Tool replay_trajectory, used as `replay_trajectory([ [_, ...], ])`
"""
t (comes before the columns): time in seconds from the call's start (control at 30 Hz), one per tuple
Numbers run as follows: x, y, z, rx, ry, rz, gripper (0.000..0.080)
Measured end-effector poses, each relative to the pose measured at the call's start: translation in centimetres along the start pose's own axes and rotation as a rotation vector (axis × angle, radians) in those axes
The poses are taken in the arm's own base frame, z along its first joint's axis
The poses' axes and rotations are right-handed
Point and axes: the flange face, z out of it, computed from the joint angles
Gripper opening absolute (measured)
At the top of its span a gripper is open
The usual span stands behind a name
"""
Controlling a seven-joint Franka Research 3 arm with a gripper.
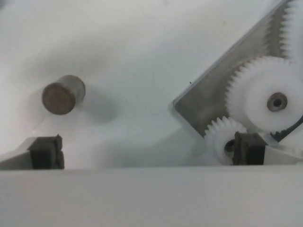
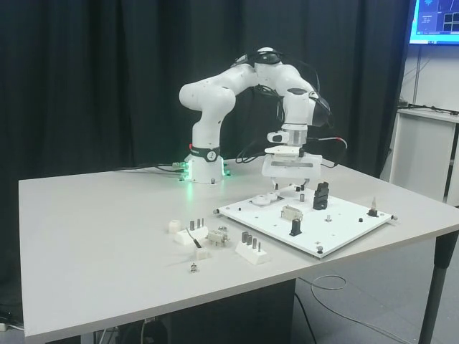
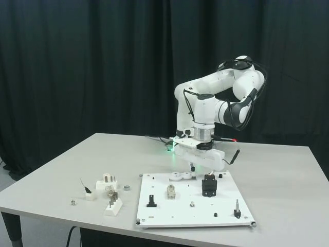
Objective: Insert small gear.
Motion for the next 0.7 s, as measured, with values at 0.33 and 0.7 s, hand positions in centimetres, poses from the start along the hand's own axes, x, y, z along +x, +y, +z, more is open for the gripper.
replay_trajectory([
  [0.33,-0.07,0.06,0.23,-0.005,0.002,-0.017,0.0800],
  [0.7,-0.13,0.05,0.29,-0.006,0.002,-0.030,0.0800],
])
